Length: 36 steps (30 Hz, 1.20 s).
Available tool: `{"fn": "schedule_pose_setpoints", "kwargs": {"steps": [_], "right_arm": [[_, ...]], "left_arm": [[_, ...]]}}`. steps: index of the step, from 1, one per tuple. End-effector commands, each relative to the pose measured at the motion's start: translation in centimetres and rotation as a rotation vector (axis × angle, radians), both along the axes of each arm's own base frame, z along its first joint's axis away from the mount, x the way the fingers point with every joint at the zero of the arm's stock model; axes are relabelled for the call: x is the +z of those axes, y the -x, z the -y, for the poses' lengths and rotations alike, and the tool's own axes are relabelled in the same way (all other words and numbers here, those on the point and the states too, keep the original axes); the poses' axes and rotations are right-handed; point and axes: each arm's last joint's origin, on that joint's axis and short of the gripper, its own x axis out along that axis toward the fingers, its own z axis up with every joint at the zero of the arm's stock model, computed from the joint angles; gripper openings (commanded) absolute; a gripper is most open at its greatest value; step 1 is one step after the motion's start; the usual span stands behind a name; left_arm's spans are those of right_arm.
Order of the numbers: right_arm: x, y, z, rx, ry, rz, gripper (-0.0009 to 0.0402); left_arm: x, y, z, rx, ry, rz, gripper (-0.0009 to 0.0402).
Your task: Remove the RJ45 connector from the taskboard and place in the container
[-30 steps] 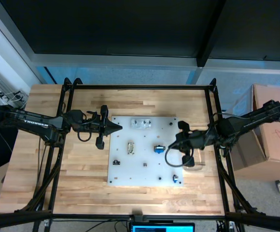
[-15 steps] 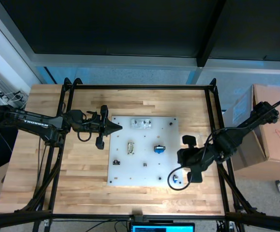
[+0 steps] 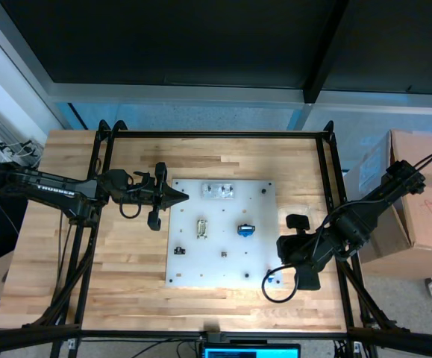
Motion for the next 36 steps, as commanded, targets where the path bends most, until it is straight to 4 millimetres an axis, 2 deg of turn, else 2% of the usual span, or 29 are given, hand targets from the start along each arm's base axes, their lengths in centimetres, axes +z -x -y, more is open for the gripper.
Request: {"fn": "schedule_pose_setpoints", "kwargs": {"steps": [1,13,25,36], "right_arm": [[-0.2,-0.1,-0.1,0.001,0.006,-0.007,0.0],[-1.3,-0.6,-0.6,0.011,0.029,-0.077,0.0011],[-4.4,-1.2,-1.0,-0.006,0.107,-0.179,0.0114],[-6.0,-2.4,-1.8,-0.02,0.17,-0.182,0.0205]], "left_arm": [[0.0,0.0,0.0,0.0,0.0,0.001,0.0],[0.0,0.0,0.0,0.0,0.0,0.0,0.0],[0.0,0.0,0.0,0.0,0.0,0.0,0.0],[0.0,0.0,0.0,0.0,0.0,0.0,0.0]]}}
